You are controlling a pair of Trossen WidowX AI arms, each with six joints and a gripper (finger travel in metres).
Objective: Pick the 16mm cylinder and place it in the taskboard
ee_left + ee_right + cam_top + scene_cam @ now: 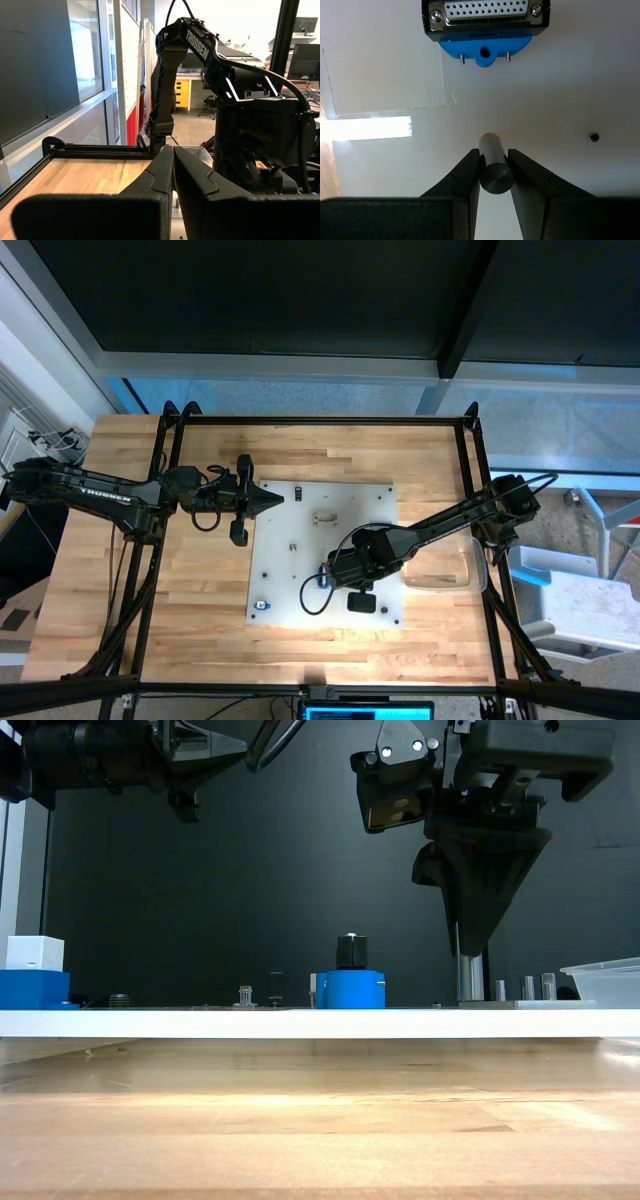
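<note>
Overhead left pincer (173, 151), right pincer (493, 153) gripping cylinder (496, 175)

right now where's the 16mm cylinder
In the right wrist view, the 16mm cylinder is clamped in the right hand over the taskboard near its blue connector; the left hand hangs shut over the board's left edge.

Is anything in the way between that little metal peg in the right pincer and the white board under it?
Nothing visible. The right pincer is shut on the 16mm cylinder, held upright with its lower end at bare taskboard; the blue connector sits apart from it. The left pincer hangs shut above the board's left edge.
</note>
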